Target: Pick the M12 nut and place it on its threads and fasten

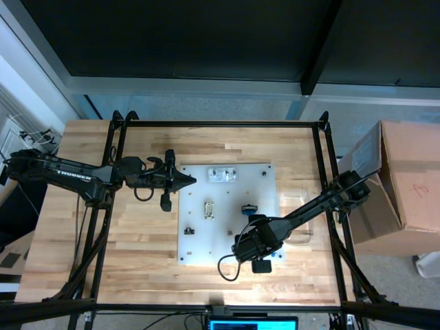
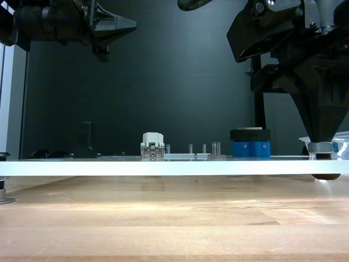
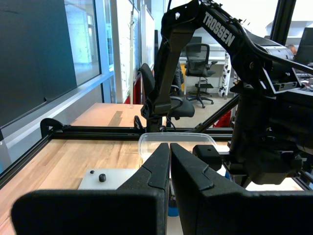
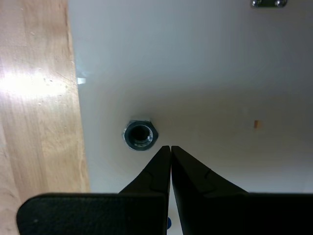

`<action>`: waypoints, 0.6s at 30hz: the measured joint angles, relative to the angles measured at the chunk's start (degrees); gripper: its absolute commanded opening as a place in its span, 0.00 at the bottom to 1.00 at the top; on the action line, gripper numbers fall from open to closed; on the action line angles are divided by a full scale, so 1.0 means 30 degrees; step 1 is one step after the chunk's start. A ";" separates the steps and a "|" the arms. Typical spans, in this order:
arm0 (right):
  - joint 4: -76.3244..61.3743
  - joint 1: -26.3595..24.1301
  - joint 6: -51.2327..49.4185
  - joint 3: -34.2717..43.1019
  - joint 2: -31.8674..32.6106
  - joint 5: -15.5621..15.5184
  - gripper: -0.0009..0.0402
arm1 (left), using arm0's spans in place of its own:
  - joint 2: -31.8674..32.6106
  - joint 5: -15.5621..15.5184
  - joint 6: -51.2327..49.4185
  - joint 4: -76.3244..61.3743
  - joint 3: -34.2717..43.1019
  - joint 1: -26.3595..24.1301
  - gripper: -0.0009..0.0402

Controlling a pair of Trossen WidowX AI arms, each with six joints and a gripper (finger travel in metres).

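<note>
R arm leans steeply down over the flat white plastic board (image 1: 258, 185). The right gripper (image 4: 170, 148) is pressed together and empty, just beside the small silver hex nut (image 4: 140, 134). The nut sits on its short black stud (image 2: 325, 155) near the board's edge, w/ bare board around. The left gripper (image 1: 192, 180), also closed, hovers high over the board's left edge.

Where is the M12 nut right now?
In the low view the M12 nut sits free on its stud at the board's near right edge, just under the shut right tool; the left tool, also shut, hangs over the board's left edge.
</note>
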 measured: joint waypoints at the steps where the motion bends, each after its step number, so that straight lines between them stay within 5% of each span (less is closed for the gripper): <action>1: -0.0007 0.0000 -0.0073 -0.0015 -0.0007 -0.0007 0.02 | 0.0000 0.0007 0.0000 0.0000 0.0000 0.0000 0.02; 9: 0.0233 0.0007 -0.0284 -0.0036 -0.0007 -0.0743 0.02 | 0.0000 0.0000 0.0000 0.0000 -0.0007 0.0000 0.02; 11: 0.0262 0.0015 -0.0423 -0.0036 -0.0007 -0.2025 0.02 | 0.0000 0.0007 0.0000 0.0000 -0.0007 0.0000 0.02; 15: 0.0321 -0.0022 -0.1800 -0.0036 -0.0036 -0.6397 0.02 | 0.0007 0.0007 0.0000 0.0000 -0.0007 0.0000 0.02; 18: 0.0284 0.0022 -0.1923 -0.0036 -0.0168 -0.5945 0.02 | 0.0000 0.0007 0.0000 0.0000 0.0000 0.0000 0.02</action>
